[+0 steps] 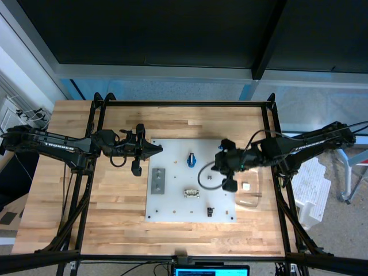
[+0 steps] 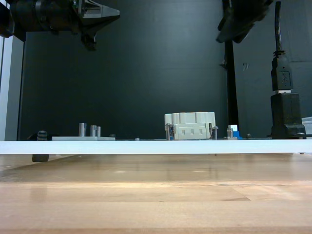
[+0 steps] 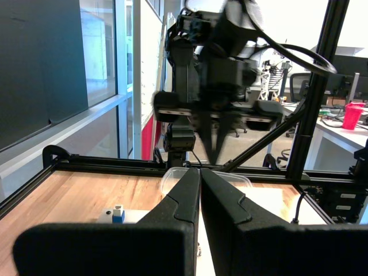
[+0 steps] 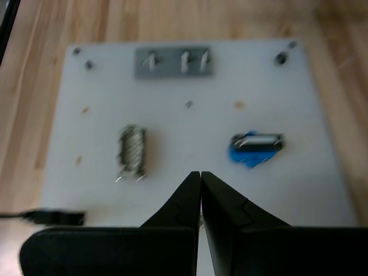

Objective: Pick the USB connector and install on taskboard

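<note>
Black USB connector (image 1: 210, 211) untouched on taskboard (image 1: 172, 207); right end effector (image 4: 200, 172), left end effector (image 3: 200, 169) aloft, closed, empty.

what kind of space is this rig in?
Likely a robotics lab: wooden bench in a black frame, white taskboard, office desks beyond. Left gripper hovers at the board's left edge, right gripper above its right half; both shut.

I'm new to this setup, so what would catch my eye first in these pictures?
The white taskboard mid-table stands out, with the dark USB connector upright near its near right edge. Above it, the left gripper hovers at the far left corner and the right gripper over the right half, both shut and empty.
</note>
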Controlling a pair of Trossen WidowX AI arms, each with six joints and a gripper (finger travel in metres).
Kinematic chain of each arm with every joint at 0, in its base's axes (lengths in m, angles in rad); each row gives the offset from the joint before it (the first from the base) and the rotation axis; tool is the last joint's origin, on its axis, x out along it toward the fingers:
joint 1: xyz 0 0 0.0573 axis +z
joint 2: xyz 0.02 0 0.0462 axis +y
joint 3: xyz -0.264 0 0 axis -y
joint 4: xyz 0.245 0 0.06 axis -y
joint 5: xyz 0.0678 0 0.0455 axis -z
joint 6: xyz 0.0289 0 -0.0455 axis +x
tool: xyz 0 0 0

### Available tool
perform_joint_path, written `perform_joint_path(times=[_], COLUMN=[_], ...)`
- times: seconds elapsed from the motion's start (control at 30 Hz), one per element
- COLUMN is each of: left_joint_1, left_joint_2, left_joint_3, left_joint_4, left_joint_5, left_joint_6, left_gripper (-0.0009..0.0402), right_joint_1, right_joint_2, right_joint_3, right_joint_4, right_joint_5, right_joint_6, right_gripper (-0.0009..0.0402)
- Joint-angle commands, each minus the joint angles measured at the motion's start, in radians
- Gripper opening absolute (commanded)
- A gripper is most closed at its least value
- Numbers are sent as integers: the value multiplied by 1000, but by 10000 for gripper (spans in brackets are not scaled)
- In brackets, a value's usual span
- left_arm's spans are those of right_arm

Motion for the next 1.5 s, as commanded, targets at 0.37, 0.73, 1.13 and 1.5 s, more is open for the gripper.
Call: perform_joint_path(times=[0.37,0.73,1.13,1.5], left_joint_1=[0,0,0,0], left_joint_2=[0,0,0,0], left_joint_3=[0,0,0,0], left_joint_4=[0,0,0,0], left_joint_5=[0,0,0,0], left_joint_6=[0,0,0,0], left_gripper=[0,0,0,0], right_joint_1=[-139,-201,-257,-257], right_joint_2=[-143,-214,-219,-219], right_joint_3=[-173,-361,-436,-510], right_joint_4=[416,816,1012,1101], right_joint_5=[-70,-170,-231,-230], right_joint_6=[-124,-122,-122,-93], right_gripper=[0,0,0,0])
